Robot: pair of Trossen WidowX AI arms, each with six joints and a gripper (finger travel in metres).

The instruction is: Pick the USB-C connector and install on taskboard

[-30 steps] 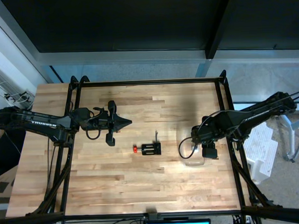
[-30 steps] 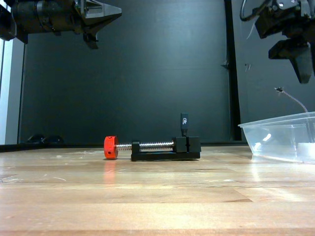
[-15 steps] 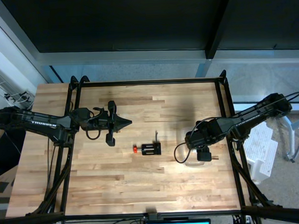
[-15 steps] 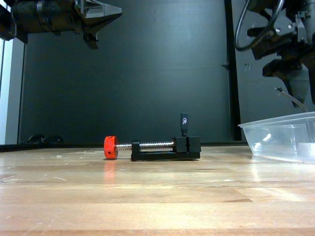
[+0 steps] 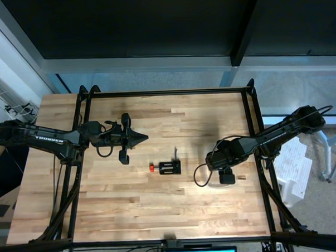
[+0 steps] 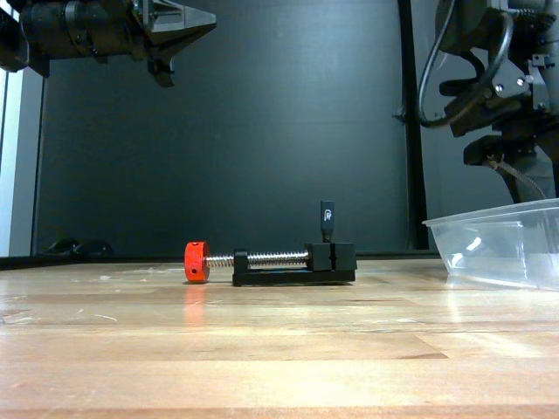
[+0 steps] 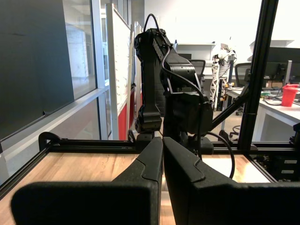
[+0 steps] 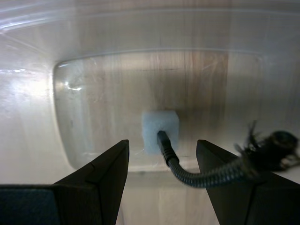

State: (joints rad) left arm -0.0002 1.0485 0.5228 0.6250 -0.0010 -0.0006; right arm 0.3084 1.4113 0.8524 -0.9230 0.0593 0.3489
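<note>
Now right claw (image 8: 161, 141) overhangs USB-C connector's (image 8: 163, 144) tray (image 8: 29, 98); left claw (image 7: 162, 141) aloft.

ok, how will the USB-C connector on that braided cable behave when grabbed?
Probably light: the USB-C connector is tiny. Its braided cable holds a curve above the clear tray, so likely springy, tugging back when pulled. The right gripper, jaws open, hovers over it; the left gripper, jaws shut, is parked high at left.

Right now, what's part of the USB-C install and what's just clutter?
Job:
USB-C connector, in the clear tray
taskboard, mid-table
right gripper, open above the connector

Lying about:
white square piece, in tray
left gripper, shut, parked high at left
</note>
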